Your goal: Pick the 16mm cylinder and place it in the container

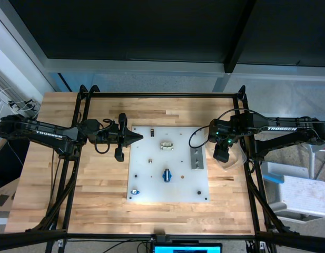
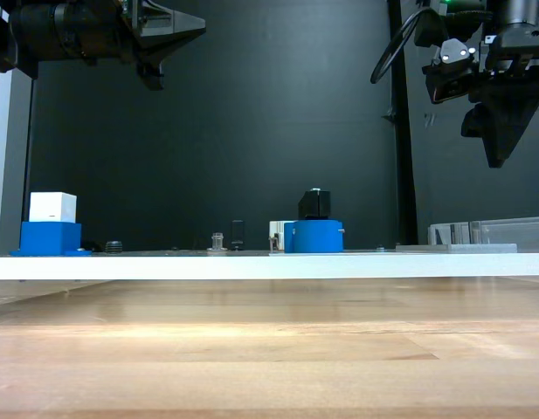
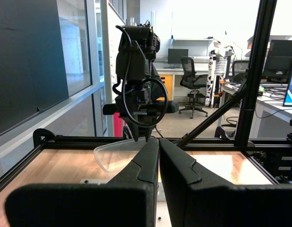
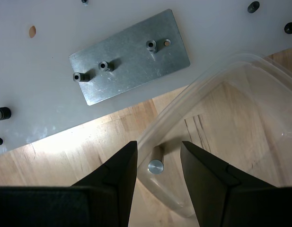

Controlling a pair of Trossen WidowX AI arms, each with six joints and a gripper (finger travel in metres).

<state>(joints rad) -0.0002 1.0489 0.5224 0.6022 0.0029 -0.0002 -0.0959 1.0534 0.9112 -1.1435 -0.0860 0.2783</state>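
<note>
The placing step is judged complete: the 16mm cylinder (image 4: 155,163) is seen lying inside the container (image 4: 193,97), just within its rim. The right gripper (image 4: 157,143) is poised above the container, jaws parted and empty. The left gripper (image 3: 158,140) is parked well apart from the container, jaws pressed together. Next, a straight lift clear of the rim is called for.

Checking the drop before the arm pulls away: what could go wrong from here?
The open right gripper hangs over the container rim; leaving low, a finger might snag and drag it. The cylinder sits close to that wall, so a jolt could spill it. The shut left gripper, by the board left edge, poses no threat.
</note>
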